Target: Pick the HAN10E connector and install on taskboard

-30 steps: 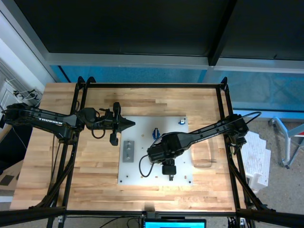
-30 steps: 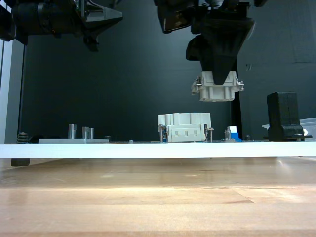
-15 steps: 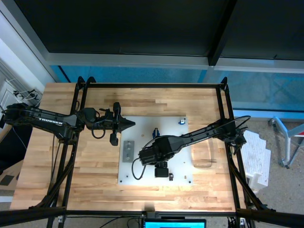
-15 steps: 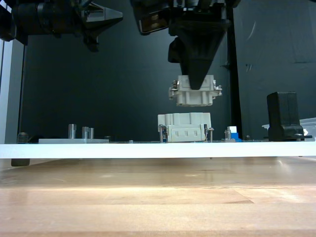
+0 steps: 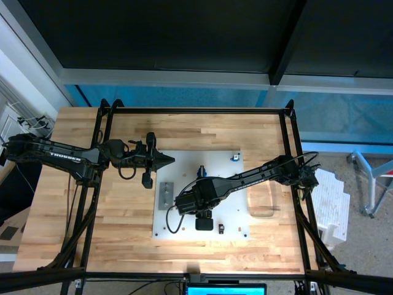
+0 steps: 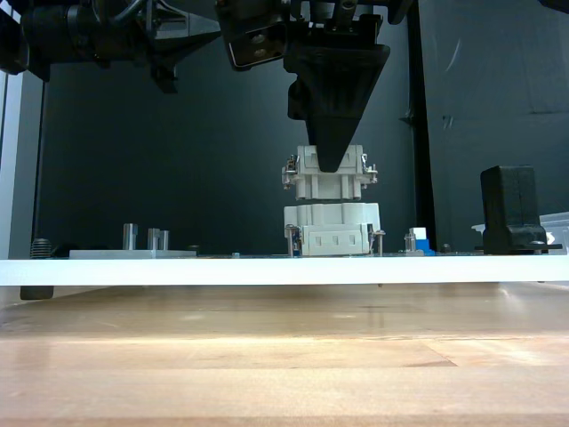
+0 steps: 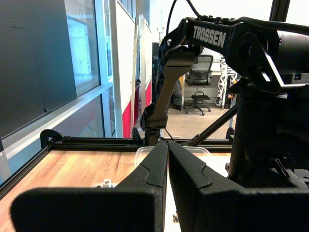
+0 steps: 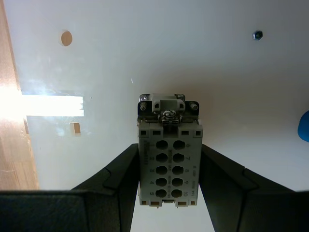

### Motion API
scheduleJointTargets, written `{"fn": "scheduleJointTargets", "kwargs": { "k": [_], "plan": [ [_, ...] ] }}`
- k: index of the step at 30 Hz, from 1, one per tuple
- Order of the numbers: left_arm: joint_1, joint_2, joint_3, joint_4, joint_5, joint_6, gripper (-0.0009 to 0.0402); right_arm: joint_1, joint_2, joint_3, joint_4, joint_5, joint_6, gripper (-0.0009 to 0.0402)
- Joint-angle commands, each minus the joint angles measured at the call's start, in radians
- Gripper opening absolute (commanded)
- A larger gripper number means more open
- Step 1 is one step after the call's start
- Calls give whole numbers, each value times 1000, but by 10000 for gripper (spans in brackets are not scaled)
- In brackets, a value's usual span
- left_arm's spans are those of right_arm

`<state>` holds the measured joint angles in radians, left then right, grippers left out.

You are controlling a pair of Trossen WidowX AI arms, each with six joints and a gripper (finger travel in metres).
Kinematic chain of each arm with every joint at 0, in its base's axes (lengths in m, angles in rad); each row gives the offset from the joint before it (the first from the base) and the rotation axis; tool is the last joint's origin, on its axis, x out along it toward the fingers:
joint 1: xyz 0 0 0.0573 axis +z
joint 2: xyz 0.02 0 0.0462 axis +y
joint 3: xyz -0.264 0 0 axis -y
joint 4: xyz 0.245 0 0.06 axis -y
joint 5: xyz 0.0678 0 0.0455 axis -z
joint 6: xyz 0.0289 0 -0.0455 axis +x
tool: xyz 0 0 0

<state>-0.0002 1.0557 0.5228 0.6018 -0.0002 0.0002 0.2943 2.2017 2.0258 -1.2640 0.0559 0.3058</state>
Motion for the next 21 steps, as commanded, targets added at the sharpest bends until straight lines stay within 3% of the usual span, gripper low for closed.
{"fn": "scheduleJointTargets", "kwargs": {
  "k": [1, 21],
  "plan": [
    [0, 0, 0, 0, 0, 0, 1, 0, 0, -3, -1, 2, 0, 34],
    [0, 0, 0, 0, 0, 0, 1, 0, 0, -38, 39, -5, 0, 34]
  ]
}}
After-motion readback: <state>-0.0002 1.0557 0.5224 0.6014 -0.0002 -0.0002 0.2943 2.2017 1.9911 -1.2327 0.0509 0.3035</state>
